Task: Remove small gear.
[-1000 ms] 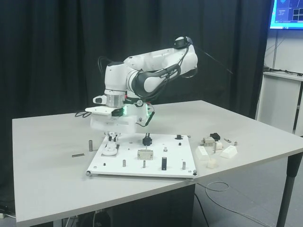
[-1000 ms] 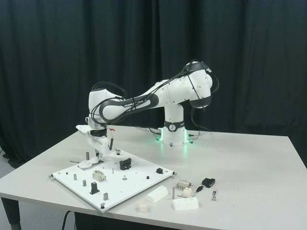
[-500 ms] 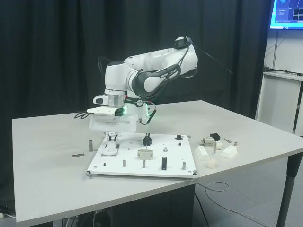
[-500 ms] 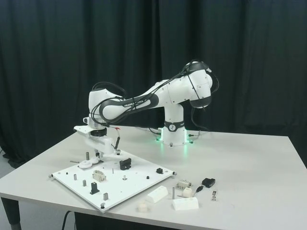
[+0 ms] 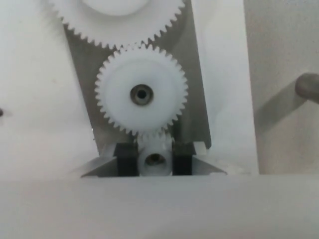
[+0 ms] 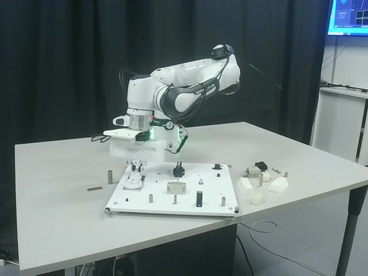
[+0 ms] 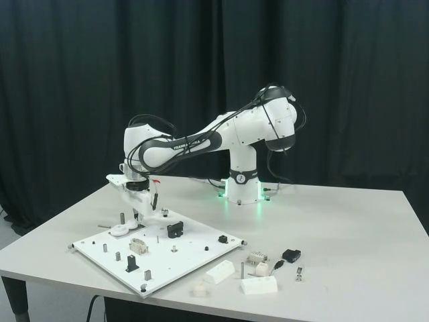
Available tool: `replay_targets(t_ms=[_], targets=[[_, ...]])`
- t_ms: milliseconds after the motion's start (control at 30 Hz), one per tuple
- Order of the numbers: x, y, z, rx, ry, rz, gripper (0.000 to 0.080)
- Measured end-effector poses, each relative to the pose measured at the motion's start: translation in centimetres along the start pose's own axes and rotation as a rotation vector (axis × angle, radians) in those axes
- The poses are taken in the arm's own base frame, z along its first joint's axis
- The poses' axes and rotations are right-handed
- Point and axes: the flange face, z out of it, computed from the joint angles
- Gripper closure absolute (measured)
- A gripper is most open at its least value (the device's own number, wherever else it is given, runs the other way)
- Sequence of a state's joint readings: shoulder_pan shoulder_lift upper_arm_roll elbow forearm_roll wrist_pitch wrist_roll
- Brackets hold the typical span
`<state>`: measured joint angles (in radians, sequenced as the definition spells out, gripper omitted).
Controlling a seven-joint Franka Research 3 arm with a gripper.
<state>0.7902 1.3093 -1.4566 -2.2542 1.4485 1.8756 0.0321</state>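
In the wrist view the small white gear (image 5: 155, 158) sits on its peg, meshed with the medium gear (image 5: 141, 94). A large gear (image 5: 117, 15) lies beyond that one. My gripper (image 5: 155, 160) is shut on the small gear, a black pad (image 5: 126, 159) pressing each side. From the room cameras the gripper (image 6: 136, 167) (image 7: 137, 214) reaches down onto the gear set at the left corner of the white board (image 6: 190, 202) (image 7: 182, 260). The small gear itself is hidden by the hand in both room views.
Also on the board are a black clip (image 6: 178, 170), a grey connector (image 6: 175, 188) and several short pegs. A grey post (image 6: 108, 175) (image 5: 309, 87) stands on the table beside the board. White blocks (image 6: 278, 185) and small parts lie to the board's right.
The hand turned a little about its own axis half a second ago and has turned back. It stays low over the gears.
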Motion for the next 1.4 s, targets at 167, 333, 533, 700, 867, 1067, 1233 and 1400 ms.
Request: replay_targets(t_ms=[167, 333, 533, 700, 867, 1067, 1233, 1400], targets=[[-0.04, -0.03, -0.02, -0.002, 0.001, -0.059, 0.0663], [-0.05, -0.04, -0.03, -0.003, 0.001, -0.188, 0.0663], [-0.03, -0.03, -0.07, -0.003, 0.002, -0.219, 0.0663], [-0.01, 0.0, -0.11, -0.003, 0.003, -0.148, 0.0663], [-0.03, 0.0, -0.14, -0.002, 0.003, -0.059, 0.0663], [-0.05, 0.01, -0.17, -0.002, 0.004, 0.0, 0.0663], [-0.09, -0.02, -0.2, -0.003, 0.004, -0.004, 0.0663], [-0.14, -0.07, -0.25, -0.005, 0.006, -0.114, 0.0663]])
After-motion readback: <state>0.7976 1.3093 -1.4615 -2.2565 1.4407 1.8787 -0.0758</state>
